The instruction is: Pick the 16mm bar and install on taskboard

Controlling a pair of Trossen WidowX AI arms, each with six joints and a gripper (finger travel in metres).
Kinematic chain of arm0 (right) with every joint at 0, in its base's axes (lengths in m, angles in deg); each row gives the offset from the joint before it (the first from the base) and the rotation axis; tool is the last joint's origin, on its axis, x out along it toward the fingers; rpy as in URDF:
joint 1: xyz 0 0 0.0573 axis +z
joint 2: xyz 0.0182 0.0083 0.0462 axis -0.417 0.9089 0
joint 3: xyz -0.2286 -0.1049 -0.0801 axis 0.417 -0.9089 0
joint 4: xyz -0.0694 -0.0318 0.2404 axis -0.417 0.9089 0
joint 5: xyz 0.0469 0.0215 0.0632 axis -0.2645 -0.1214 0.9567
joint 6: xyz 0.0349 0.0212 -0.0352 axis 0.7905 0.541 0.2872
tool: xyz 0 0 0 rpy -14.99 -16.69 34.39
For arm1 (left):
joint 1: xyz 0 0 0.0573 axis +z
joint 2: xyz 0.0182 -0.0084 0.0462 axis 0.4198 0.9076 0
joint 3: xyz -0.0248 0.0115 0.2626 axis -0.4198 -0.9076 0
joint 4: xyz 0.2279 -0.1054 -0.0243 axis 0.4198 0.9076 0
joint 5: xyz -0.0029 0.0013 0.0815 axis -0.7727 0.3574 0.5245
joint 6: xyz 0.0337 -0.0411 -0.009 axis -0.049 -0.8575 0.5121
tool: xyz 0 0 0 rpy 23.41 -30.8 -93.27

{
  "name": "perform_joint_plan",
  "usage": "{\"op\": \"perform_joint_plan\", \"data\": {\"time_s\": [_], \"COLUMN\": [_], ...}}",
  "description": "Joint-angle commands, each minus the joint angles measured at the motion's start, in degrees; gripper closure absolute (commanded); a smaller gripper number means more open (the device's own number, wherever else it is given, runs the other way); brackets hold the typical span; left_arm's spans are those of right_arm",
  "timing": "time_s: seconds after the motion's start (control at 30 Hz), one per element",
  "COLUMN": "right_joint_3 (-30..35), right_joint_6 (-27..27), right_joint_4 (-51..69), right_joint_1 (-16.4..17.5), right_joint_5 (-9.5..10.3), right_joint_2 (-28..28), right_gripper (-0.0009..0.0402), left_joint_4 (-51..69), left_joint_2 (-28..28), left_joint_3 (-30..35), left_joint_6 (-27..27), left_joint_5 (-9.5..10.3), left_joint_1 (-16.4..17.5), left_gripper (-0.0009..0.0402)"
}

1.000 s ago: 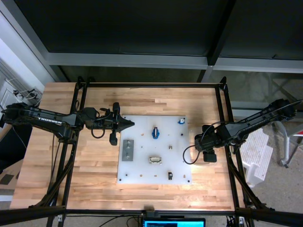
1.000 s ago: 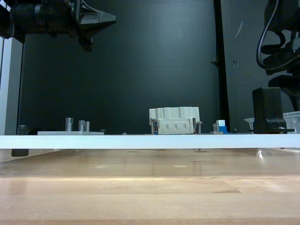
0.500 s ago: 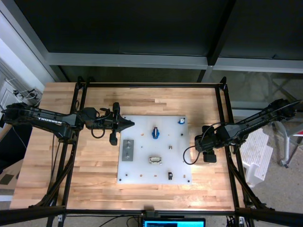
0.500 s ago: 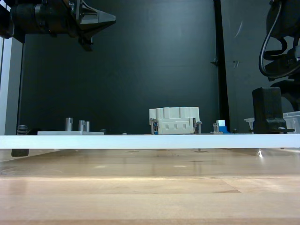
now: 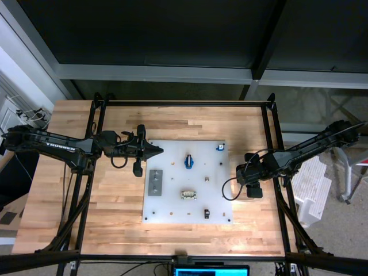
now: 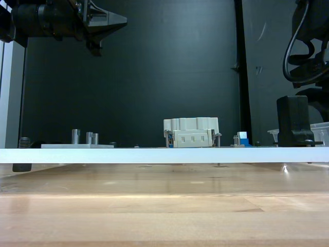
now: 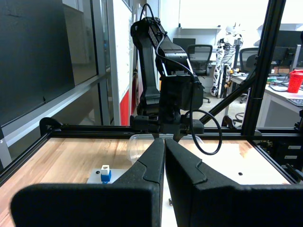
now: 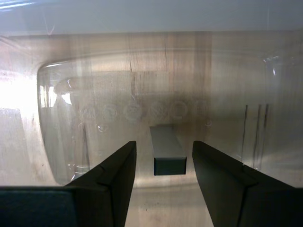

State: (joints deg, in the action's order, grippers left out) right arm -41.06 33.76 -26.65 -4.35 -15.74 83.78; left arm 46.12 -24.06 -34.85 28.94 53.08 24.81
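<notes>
A short grey 16mm bar (image 8: 167, 151) lies in a clear tray (image 8: 94, 94). My right gripper (image 8: 163, 144) is open above it, one finger on each side, not touching it. From above, the right gripper (image 5: 251, 187) hangs just off the right edge of the white taskboard (image 5: 172, 202). My left gripper (image 5: 157, 150) is shut and empty. It hovers high over the board's far left corner, and its fingertips (image 7: 161, 144) meet in the left wrist view. The bar itself is hidden in the high view.
The board carries a grey block with pegs (image 5: 155, 181), a blue knob (image 5: 188, 161), a white connector (image 5: 188, 196) and a black connector (image 5: 206, 214). A black frame (image 5: 270, 144) rims the wooden table (image 5: 115, 218). In the low view the board's edge (image 6: 154, 155) runs across.
The right gripper has shifted slightly left and down over the tray. The left arm has not moved.
</notes>
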Motion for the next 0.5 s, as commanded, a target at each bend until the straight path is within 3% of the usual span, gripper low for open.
{"op": "perform_joint_plan", "data": {"time_s": [0.03,0.5], "right_joint_3": [0.0,-0.1], "right_joint_6": [0.0,0.0], "right_joint_4": [-0.1,0.0], "right_joint_1": [0.0,0.0], "right_joint_5": [-0.04,-0.09], "right_joint_2": [0.0,0.0], "right_gripper": [0.0256,0.0322], "left_joint_4": [0.0,0.0], "left_joint_2": [0.0,0.0], "left_joint_3": [0.0,0.0], "left_joint_6": [0.0,0.0], "left_joint_5": [-0.02,-0.02], "left_joint_1": [0.0,0.0], "left_gripper": [0.0393,0.0393]}}
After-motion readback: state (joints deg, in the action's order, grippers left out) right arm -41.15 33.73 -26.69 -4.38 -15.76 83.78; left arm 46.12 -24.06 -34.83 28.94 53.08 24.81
